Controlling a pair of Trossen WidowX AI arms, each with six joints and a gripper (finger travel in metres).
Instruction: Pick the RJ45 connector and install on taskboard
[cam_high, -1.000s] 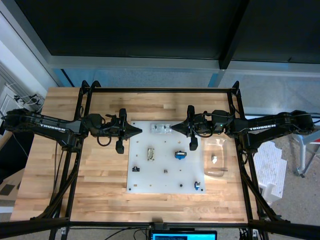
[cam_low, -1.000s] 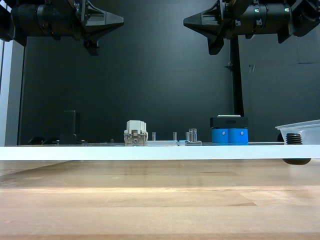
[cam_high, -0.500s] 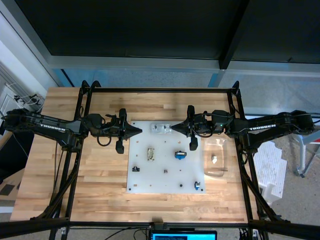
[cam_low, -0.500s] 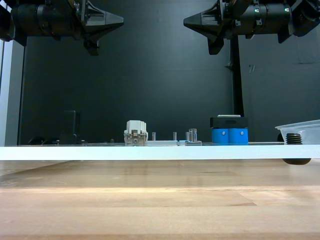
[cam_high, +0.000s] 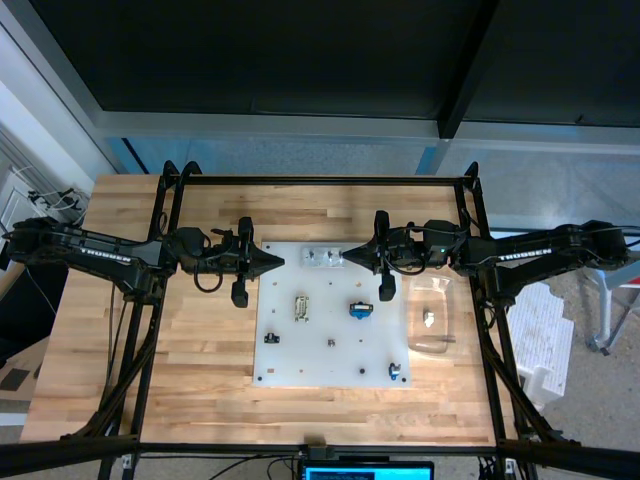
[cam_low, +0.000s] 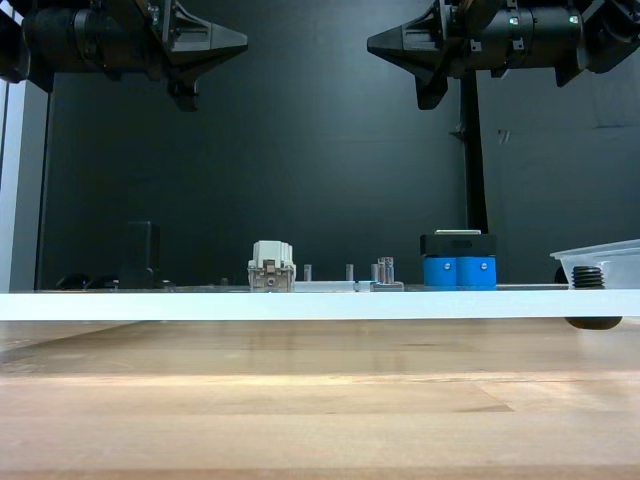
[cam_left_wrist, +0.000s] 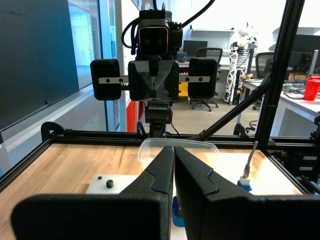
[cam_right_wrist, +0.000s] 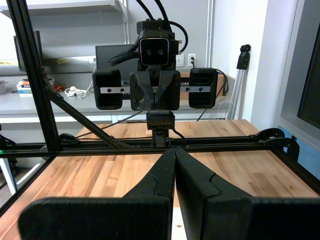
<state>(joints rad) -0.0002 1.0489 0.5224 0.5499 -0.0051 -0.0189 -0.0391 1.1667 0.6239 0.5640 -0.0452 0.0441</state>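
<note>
The connector (cam_left_wrist: 244, 176) stands upright on the small blue jack (cam_left_wrist: 243, 186), its grey cable (cam_left_wrist: 251, 155) rising from it. In the high view the jack (cam_high: 397, 372) at the white board's (cam_high: 300, 350) near right corner has a grey piece on top. The clear tray (cam_high: 443, 340) holds only the white block (cam_high: 429, 319). My left gripper (cam_high: 280, 262) hovers high over the board's far left edge, shut and empty (cam_left_wrist: 173, 155). My right gripper (cam_high: 345, 255) hovers high over the board's far middle, shut with nothing held (cam_right_wrist: 175, 155).
On the board stand a cream housing (cam_high: 301, 307) and a blue and black block (cam_high: 361, 310), seen too in the low view as the block (cam_low: 458, 262). A black frame rail (cam_high: 320, 181) crosses the far side. The tray (cam_low: 600, 262) sits right of the board.
</note>
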